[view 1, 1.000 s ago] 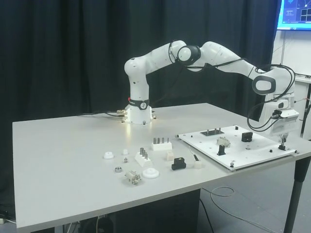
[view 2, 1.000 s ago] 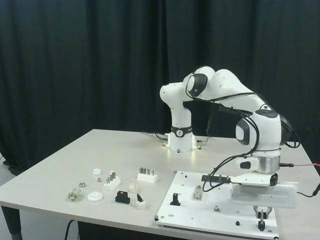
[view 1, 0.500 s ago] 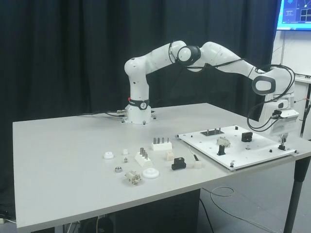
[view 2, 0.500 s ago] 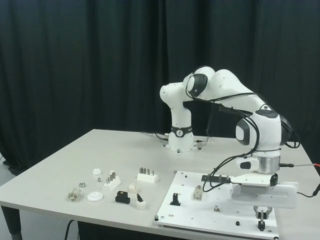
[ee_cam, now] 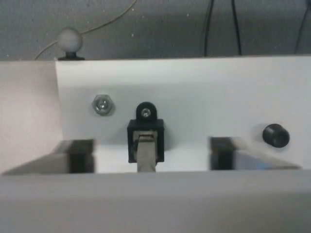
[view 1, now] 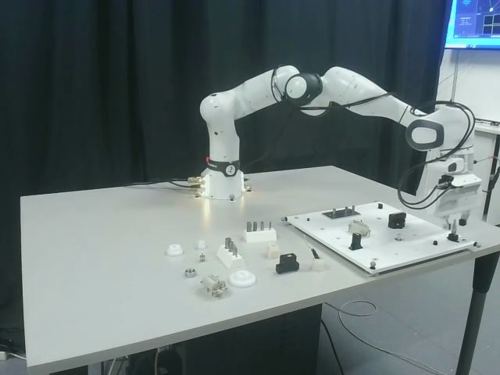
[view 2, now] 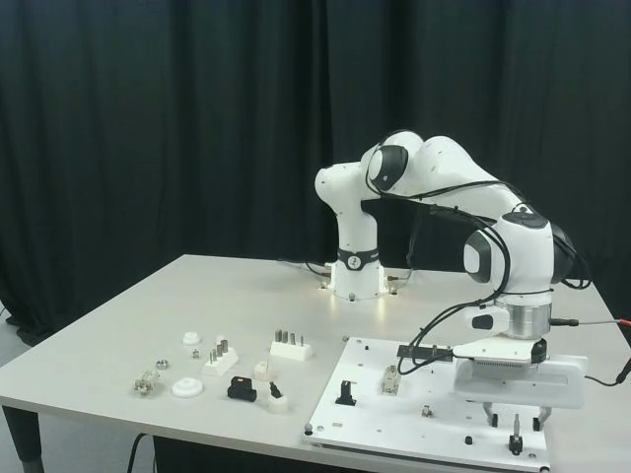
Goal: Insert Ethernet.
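1. Pincer (view 2: pixel 515 418) of the white robot arm (view 1: pixel 344 84) hangs over the outer corner of the flat white assembly board (view 1: pixel 406 242), raised just clear of the parts on it.
2. Its two fingers (ee_cam: pixel 77 155) stand wide apart in the wrist view, with nothing between their pads.
3. Grey Ethernet plug (ee_cam: pixel 146 154) sits directly below the pincer, midway between the fingers, standing upright in a small black socket block (ee_cam: pixel 145 138) fixed to the board; in the second room view the plug (view 2: pixel 514 439) stands free beneath the fingertips.
4. Beside the socket block lie a grey hexagonal nut (ee_cam: pixel 102 104) on one side and a round black knob (ee_cam: pixel 276 135) on the other.
5. Well away from the pincer, loose white and black small parts (view 1: pixel 234 262) lie on the grey table (view 1: pixel 101 250).
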`<act>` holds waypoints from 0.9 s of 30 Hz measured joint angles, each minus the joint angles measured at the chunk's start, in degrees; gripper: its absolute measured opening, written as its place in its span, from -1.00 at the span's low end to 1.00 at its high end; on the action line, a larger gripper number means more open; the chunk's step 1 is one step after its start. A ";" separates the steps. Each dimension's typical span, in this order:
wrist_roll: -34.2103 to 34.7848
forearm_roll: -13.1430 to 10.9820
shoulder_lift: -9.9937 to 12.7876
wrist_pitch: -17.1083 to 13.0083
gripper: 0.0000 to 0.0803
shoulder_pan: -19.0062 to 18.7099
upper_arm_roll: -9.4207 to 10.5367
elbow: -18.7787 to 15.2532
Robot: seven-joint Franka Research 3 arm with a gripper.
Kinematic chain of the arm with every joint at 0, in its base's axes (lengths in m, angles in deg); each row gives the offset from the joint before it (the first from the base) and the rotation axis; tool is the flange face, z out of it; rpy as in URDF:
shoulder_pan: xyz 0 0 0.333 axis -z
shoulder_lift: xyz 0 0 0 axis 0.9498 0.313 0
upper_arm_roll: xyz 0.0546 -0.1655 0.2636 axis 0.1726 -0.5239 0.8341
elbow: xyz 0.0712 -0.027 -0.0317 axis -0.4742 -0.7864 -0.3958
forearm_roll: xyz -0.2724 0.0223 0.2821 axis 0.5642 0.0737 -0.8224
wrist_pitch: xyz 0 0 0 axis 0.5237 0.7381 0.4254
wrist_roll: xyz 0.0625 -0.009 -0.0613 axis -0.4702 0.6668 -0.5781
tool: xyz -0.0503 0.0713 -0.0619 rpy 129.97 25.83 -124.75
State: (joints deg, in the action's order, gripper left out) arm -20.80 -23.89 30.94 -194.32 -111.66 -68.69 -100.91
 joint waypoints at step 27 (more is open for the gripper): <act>0.08 -0.03 -0.06 2.87 0.99 0.37 -0.30 2.09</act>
State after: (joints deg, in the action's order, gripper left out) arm -20.71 -23.92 30.88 -191.45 -111.29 -68.99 -98.81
